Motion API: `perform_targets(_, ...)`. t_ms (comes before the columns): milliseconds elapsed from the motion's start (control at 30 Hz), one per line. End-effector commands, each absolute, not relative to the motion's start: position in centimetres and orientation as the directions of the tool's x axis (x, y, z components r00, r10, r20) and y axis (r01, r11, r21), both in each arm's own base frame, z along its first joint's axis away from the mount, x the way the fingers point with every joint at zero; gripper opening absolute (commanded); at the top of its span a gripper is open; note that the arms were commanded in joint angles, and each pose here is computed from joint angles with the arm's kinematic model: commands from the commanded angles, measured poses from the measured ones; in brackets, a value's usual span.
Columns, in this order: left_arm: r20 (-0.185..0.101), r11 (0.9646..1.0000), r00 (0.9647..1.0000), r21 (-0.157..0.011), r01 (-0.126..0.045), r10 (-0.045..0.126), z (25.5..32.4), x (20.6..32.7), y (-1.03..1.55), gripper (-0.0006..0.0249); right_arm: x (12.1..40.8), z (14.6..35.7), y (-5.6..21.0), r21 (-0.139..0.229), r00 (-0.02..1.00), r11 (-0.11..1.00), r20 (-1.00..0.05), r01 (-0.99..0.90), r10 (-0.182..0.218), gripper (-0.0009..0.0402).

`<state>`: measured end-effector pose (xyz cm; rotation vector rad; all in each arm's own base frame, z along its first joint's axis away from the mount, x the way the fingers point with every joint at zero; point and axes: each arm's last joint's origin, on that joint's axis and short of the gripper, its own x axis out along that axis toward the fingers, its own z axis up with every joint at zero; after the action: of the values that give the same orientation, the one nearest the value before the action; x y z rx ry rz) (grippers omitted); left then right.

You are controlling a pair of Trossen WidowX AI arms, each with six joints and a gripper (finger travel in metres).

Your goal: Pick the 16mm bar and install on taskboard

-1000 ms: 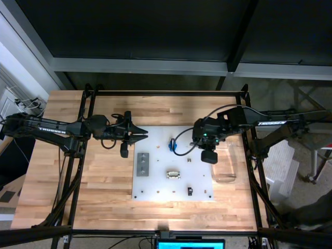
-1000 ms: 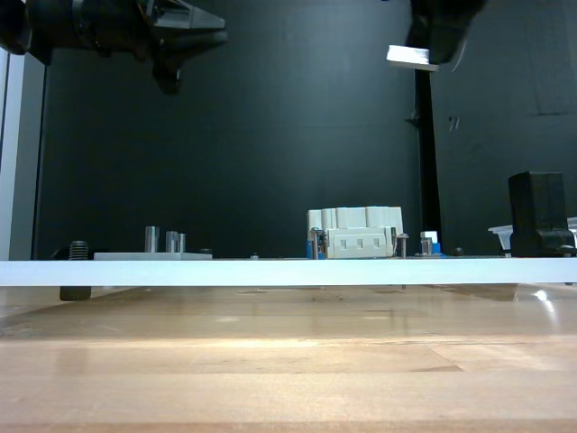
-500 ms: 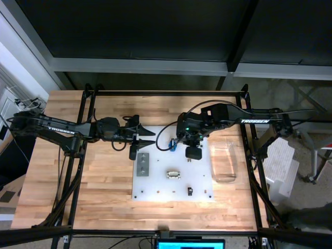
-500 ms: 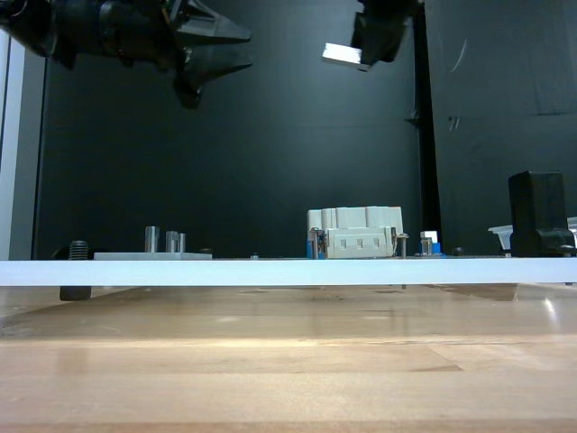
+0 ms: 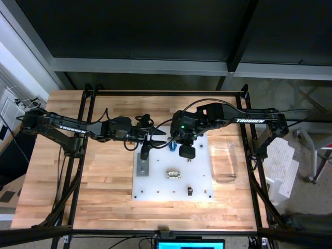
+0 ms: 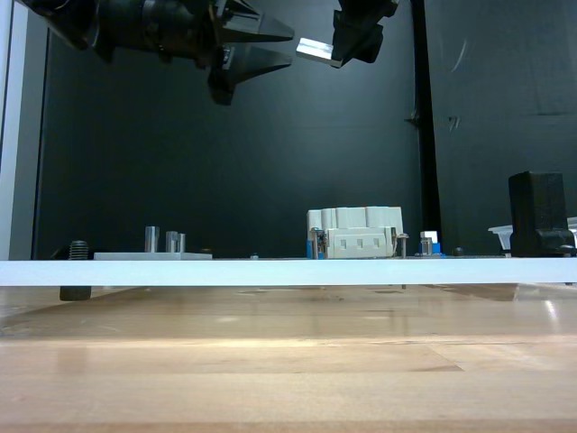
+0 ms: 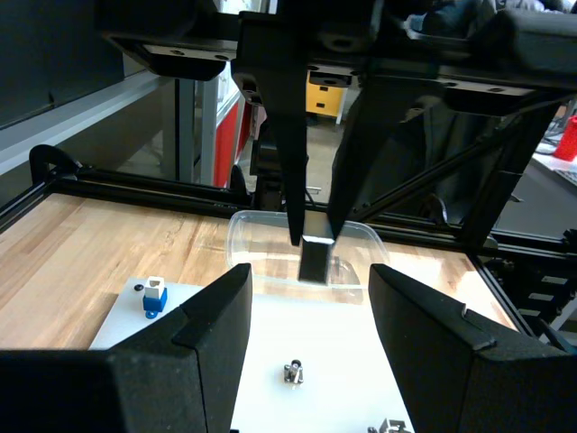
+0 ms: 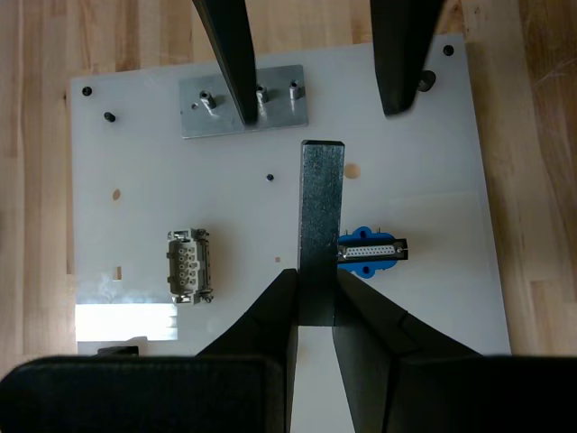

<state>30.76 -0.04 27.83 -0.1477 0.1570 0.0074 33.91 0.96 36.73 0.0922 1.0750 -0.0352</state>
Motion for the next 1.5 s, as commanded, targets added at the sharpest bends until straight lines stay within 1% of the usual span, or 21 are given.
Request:
perform_targets(33, -0.167, 0.9901, 0.986, -0.139, -0.02, -0.004, 27.95, 31.4, -0.03, 0.0177, 34.0, 36.8, 0.9, 0.058, 0.48, 0.995, -0.877, 0.076, 0.014, 0.0)
perform_targets(67, -0.176, 0.9902, 0.9845, -0.138, -0.021, -0.004, 28.01, 31.5, -0.03, 0.0176, 34.0, 36.8, 0.9, 0.059, 0.48, 0.995, -0.877, 0.077, 0.015, 0.0)
perform_targets(100, -0.188, 0.9904, 0.9822, -0.137, -0.023, -0.003, 28.0, 31.7, -0.03, 0.0177, 34.0, 36.8, 0.9, 0.06, 0.48, 0.995, -0.877, 0.078, 0.015, 0.0)
perform_targets(167, -0.191, 0.991, 0.9815, -0.132, -0.022, -0.004, 28.05, 32.0, -0.03, 0.0176, 34.0, 36.8, 0.9, 0.06, 0.48, 0.995, -0.877, 0.078, 0.015, 0.0)
perform_targets(300, -0.181, 0.9928, 0.9834, -0.119, -0.018, -0.004, 28.39, 32.2, -0.03, 0.0176, 34.0, 36.8, 0.9, 0.06, 0.482, 0.995, -0.876, 0.08, 0.014, 0.0)
perform_targets(433, -0.168, 0.9934, 0.9858, -0.113, -0.015, -0.004, 28.88, 32.3, -0.03, 0.0176, 34.1, 36.8, 0.9, 0.06, 0.492, 0.995, -0.871, 0.079, 0.014, 0.0)
perform_targets(467, -0.17, 0.9935, 0.9855, -0.113, -0.015, -0.005, 28.84, 32.5, -0.04, 0.0176, 34.1, 36.8, 0.8, 0.061, 0.495, 0.995, -0.869, 0.08, 0.013, 0.0)
perform_targets(533, -0.167, 0.9935, 0.986, -0.113, -0.013, -0.006, 28.97, 32.7, -0.04, 0.0176, 34.2, 36.8, 0.8, 0.061, 0.501, 0.995, -0.865, 0.08, 0.013, 0.0)
perform_targets(600, -0.175, 0.9936, 0.9846, -0.112, -0.012, -0.008, 28.75, 33.0, -0.07, 0.0176, 34.2, 36.9, 0.8, 0.061, 0.506, 0.995, -0.863, 0.079, 0.012, 0.0)
perform_targets(633, -0.177, 0.9935, 0.9841, -0.113, -0.008, -0.012, 28.7, 33.1, -0.09, 0.0176, 34.2, 36.9, 0.8, 0.061, 0.506, 0.995, -0.862, 0.079, 0.013, 0.0)
perform_targets(700, -0.177, 0.9935, 0.9841, -0.114, -0.004, -0.016, 28.71, 33.1, -0.11, 0.0176, 34.2, 36.9, 0.7, 0.061, 0.505, 0.995, -0.863, 0.08, 0.012, 0.0)
perform_targets(767, -0.182, 0.9936, 0.9831, -0.113, -0.005, -0.016, 28.65, 33.1, -0.11, 0.0175, 34.2, 36.9, 0.7, 0.061, 0.506, 0.995, -0.863, 0.079, 0.013, 0.0)
perform_targets(867, -0.193, 0.9939, 0.9811, -0.11, -0.006, -0.016, 28.67, 33.0, -0.11, 0.0167, 34.2, 36.9, 0.7, 0.061, 0.505, 0.995, -0.863, 0.079, 0.013, 0.0)
perform_targets(967, -0.198, 0.9939, 0.9801, -0.11, -0.005, -0.017, 28.58, 33.0, -0.11, 0.0156, 34.2, 36.9, 0.7, 0.062, 0.505, 0.995, -0.863, 0.079, 0.013, 0.0)
perform_targets(1100, -0.196, 0.9945, 0.9805, -0.105, -0.004, -0.016, 28.61, 33.0, -0.11, 0.0138, 34.2, 36.8, 0.7, 0.063, 0.503, 0.995, -0.864, 0.078, 0.015, 0.0)
perform_targets(1200, -0.195, 0.995, 0.9806, -0.099, -0.003, -0.017, 28.61, 33.0, -0.11, 0.0123, 34.2, 36.8, 0.8, 0.082, 0.499, 0.994, -0.866, 0.066, 0.038, 0.0)
perform_targets(1233, -0.194, 0.9951, 0.9808, -0.099, -0.002, -0.017, 28.63, 33.0, -0.11, 0.0119, 34.2, 36.8, 0.8, 0.08, 0.499, 0.995, -0.866, 0.064, 0.037, 0.0)
perform_targets(1300, -0.194, 0.995, 0.9807, -0.1, 0.005, -0.024, 28.63, 33.0, -0.13, 0.0112, 34.2, 36.8, 0.8, 0.08, 0.5, 0.995, -0.865, 0.064, 0.037, 0.0)
perform_targets(1500, -0.193, 0.9952, 0.9809, -0.098, 0.006, -0.025, 28.66, 33.0, -0.14, 0.0098, 34.1, 36.8, 0.8, 0.079, 0.497, 0.995, -0.867, 0.063, 0.037, 0.0)
